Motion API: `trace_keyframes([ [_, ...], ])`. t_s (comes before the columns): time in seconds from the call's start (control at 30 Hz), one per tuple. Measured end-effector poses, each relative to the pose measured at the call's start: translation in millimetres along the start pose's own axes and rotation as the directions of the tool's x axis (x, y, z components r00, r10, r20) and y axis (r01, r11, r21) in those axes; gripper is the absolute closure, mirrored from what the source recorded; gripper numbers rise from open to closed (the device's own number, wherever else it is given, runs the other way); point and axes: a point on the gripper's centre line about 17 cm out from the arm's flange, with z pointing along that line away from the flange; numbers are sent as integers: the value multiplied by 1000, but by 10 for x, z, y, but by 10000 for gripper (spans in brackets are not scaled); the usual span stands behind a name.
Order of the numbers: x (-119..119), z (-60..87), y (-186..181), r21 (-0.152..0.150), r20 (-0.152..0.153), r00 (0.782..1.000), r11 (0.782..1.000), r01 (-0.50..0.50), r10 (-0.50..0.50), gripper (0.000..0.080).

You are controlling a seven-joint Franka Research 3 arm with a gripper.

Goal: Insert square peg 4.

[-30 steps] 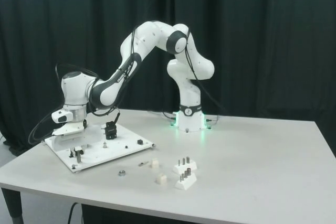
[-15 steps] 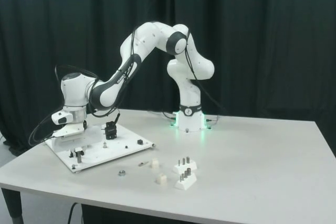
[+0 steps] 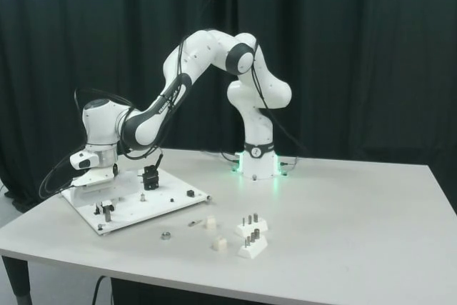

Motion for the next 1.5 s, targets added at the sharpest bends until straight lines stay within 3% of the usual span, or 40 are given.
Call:
trace_keyframes([
  [0.53,11,2,-41,16,0,1000,1000,2,-2,649],
  [1.5,30,1,-21,10,-3,1000,1000,-9,9,649],
])
